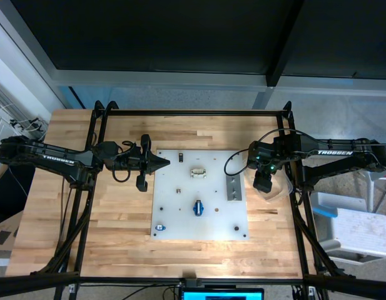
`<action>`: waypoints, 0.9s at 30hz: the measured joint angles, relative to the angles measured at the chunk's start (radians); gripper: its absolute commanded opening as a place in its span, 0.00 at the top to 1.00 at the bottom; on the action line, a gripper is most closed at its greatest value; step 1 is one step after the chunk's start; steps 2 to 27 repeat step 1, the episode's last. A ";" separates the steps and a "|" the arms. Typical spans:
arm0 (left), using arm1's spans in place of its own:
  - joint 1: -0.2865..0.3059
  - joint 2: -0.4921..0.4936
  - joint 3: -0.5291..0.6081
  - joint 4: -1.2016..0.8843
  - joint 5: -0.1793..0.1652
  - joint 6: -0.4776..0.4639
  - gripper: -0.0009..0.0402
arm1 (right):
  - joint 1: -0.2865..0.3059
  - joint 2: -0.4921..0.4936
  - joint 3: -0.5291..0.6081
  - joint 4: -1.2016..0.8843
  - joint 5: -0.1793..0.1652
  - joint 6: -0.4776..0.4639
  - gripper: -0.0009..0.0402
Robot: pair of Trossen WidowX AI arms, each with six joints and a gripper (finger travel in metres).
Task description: Pick the 16mm cylinder and place it in the container
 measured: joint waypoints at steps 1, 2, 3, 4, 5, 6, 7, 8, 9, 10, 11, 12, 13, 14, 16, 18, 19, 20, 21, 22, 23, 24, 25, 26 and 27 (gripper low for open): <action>0.000 0.000 0.000 0.000 0.000 0.000 0.98 | 0.000 0.000 0.000 0.000 0.000 0.000 0.67; 0.000 0.000 0.000 0.000 0.000 0.000 0.98 | 0.000 0.000 0.000 0.000 0.000 0.000 0.67; 0.000 0.000 0.000 0.000 0.000 0.000 0.98 | 0.000 0.000 0.000 0.000 0.000 0.000 0.67; 0.000 0.000 0.000 0.000 0.000 0.000 0.98 | 0.000 0.000 0.000 0.000 0.000 0.000 0.67; 0.000 0.000 0.000 0.000 0.000 0.000 0.98 | 0.000 0.000 0.000 0.000 0.000 0.000 0.67; 0.000 0.000 0.000 0.000 0.000 0.000 0.98 | 0.000 0.000 0.000 0.000 0.000 0.000 0.67; 0.000 0.000 0.000 0.000 0.000 0.000 0.98 | 0.000 0.000 0.000 0.000 0.000 0.000 0.67; 0.000 0.000 0.000 0.000 0.000 0.000 0.98 | 0.000 0.000 0.000 0.000 0.000 0.000 0.67; 0.000 0.000 0.000 0.000 0.000 0.000 0.98 | 0.000 0.000 0.000 0.000 0.000 0.000 0.67; 0.000 0.000 0.000 0.000 0.000 0.000 0.98 | 0.000 0.000 0.000 0.000 0.000 0.000 0.67; 0.000 0.000 0.000 0.000 0.000 0.000 0.98 | 0.000 0.000 0.000 0.000 0.000 0.000 0.67; 0.000 0.000 0.000 0.000 0.000 0.000 0.98 | 0.000 0.000 0.000 0.000 0.000 0.000 0.67; 0.000 0.000 0.000 0.000 0.000 0.000 0.98 | 0.000 0.000 0.000 0.000 0.000 0.000 0.67; 0.000 0.000 0.000 0.000 0.000 0.000 0.98 | 0.000 0.000 0.000 0.000 0.000 0.000 0.67; 0.000 0.000 0.000 0.000 0.000 0.000 0.98 | 0.000 0.000 0.000 0.000 0.000 0.000 0.67; 0.000 0.000 0.000 0.000 0.000 0.000 0.98 | 0.000 0.000 0.000 0.000 0.000 0.000 0.67; 0.000 0.000 0.000 0.000 0.000 0.000 0.98 | 0.000 0.000 0.000 0.000 0.000 0.000 0.67; 0.000 0.000 0.000 0.000 0.000 0.000 0.98 | 0.000 0.000 0.000 0.000 0.000 0.000 0.67; 0.000 0.000 0.000 0.000 0.000 0.000 0.98 | 0.000 0.000 0.000 0.000 0.000 0.000 0.67; 0.000 0.000 0.000 0.000 0.000 0.000 0.98 | 0.000 0.000 0.000 0.000 0.000 0.000 0.67; 0.000 0.000 0.000 0.000 0.000 0.000 0.98 | 0.000 0.000 0.000 0.000 0.000 0.000 0.67; 0.000 0.000 0.000 0.000 0.000 0.000 0.98 | 0.000 0.000 0.000 0.000 0.000 0.000 0.67; 0.000 0.000 0.000 0.000 0.000 0.000 0.98 | 0.000 0.000 0.000 0.000 0.000 0.000 0.67; 0.000 0.000 0.000 0.000 0.000 0.000 0.98 | 0.000 0.000 0.000 0.000 0.000 0.000 0.67; 0.000 0.000 0.000 0.000 0.000 0.000 0.98 | 0.000 0.000 0.000 0.000 0.000 0.000 0.67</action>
